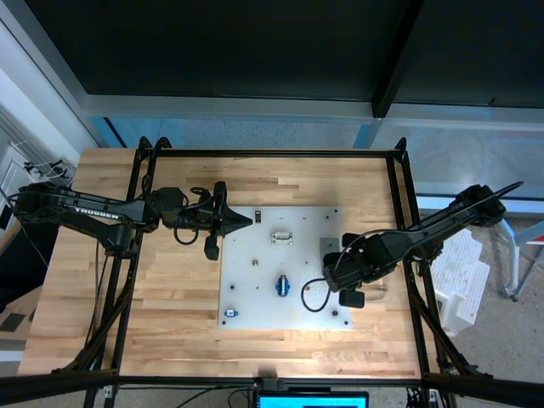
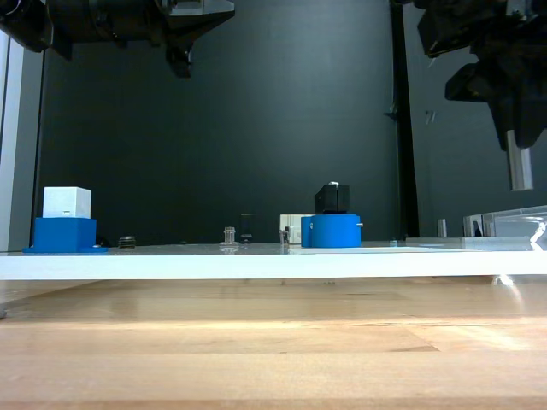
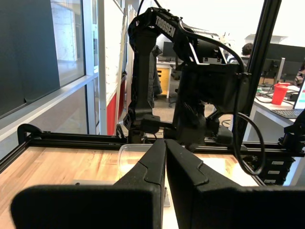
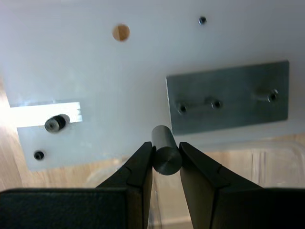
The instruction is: Pick the 16mm cylinder and install on the taskboard
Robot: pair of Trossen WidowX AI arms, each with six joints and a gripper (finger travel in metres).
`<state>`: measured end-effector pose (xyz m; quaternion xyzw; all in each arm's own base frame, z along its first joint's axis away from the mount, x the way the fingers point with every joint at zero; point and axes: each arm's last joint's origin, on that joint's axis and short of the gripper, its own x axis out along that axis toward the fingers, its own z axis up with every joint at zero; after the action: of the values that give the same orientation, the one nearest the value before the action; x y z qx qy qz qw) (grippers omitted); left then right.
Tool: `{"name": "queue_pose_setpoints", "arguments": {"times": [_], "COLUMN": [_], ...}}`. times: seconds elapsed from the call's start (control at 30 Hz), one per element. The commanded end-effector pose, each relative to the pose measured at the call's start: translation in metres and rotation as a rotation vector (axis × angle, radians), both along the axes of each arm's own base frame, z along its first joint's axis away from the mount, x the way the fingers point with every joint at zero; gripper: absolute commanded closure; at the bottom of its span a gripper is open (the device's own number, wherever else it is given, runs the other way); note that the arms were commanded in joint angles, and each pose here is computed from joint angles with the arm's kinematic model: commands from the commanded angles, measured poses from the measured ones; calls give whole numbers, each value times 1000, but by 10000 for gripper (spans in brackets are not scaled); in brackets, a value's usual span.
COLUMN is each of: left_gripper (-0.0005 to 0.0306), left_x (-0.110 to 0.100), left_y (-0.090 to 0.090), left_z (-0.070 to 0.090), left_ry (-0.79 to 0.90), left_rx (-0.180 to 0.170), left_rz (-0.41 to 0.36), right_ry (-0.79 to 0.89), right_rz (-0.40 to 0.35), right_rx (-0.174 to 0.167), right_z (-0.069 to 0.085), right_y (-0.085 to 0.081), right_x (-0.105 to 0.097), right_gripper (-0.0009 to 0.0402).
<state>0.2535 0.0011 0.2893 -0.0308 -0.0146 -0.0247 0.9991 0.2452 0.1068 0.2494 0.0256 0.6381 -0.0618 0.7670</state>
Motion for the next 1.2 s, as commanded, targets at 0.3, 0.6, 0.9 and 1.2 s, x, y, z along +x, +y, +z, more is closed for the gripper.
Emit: {"name": "queue_pose_setpoints", "arguments": {"times": [0.3,0.6,0.9,1.2], "left_gripper": [300,300,300,300], "left_x": [0,0,0,0], "left_y": [0,0,0,0], "left_z": [0,0,0,0], "left_ry": [0,0,0,0], "left_rx": [0,0,0,0], "left_rz": [0,0,0,0], "right_ry": [-23,-25,-34,-47], "right_rz": [-13,-27,-33,-39], "right_rx": [8,-1,4,9], "right_z": [-9,-13,-21,-29], "right_y": [7,10,14,16], "right_x": [30,52,64,71], "right_gripper": [386,386,386,386]}}
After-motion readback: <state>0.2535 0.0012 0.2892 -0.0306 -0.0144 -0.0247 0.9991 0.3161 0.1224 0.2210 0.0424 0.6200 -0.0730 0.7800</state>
